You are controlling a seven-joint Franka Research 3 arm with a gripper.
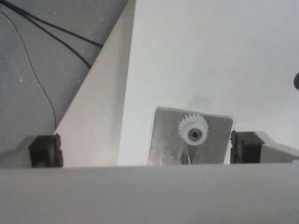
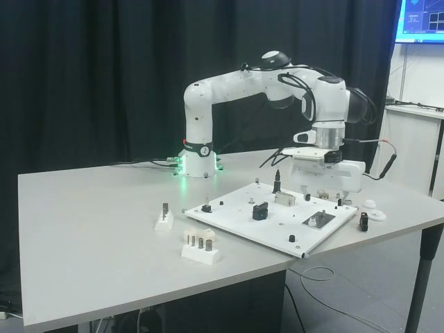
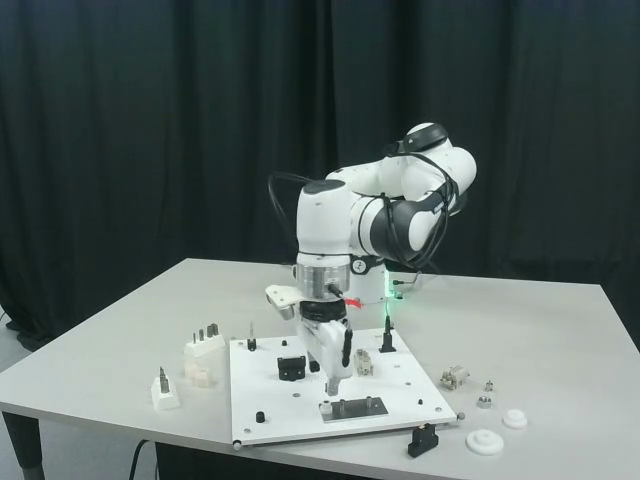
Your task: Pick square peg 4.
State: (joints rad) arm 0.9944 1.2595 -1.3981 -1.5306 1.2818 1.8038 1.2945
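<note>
The pick has not started: the gripper (image 2: pixel 322 195) holds nothing, and every stage of the task (approach, descent, closure, lift) remains to be done. The fingers are spread wide. In the wrist view the two black fingertips (image 1: pixel 44 150) stand far apart, with only the board surface between them. The gripper hangs above the right part of the white assembly board (image 2: pixel 236 216), over a grey metal plate (image 1: pixel 163 140) that carries a small white gear (image 1: pixel 193 129). No peg appears in the wrist view. The pegs stand on the grey table (image 2: pixel 90 229) to the left of the board, in two white holders: a larger block (image 2: pixel 201 252) with several upright pegs near the board's near-left corner, and a smaller block (image 2: pixel 164 223) with a single upright peg (image 2: pixel 165 209) further left. The pictures do not show which of these is square peg 4; judging from the task sentence, it is probably one of them. Both holders lie well apart from the gripper, across the board from it, so the arm would need a long traverse to the left before any descent.
</note>
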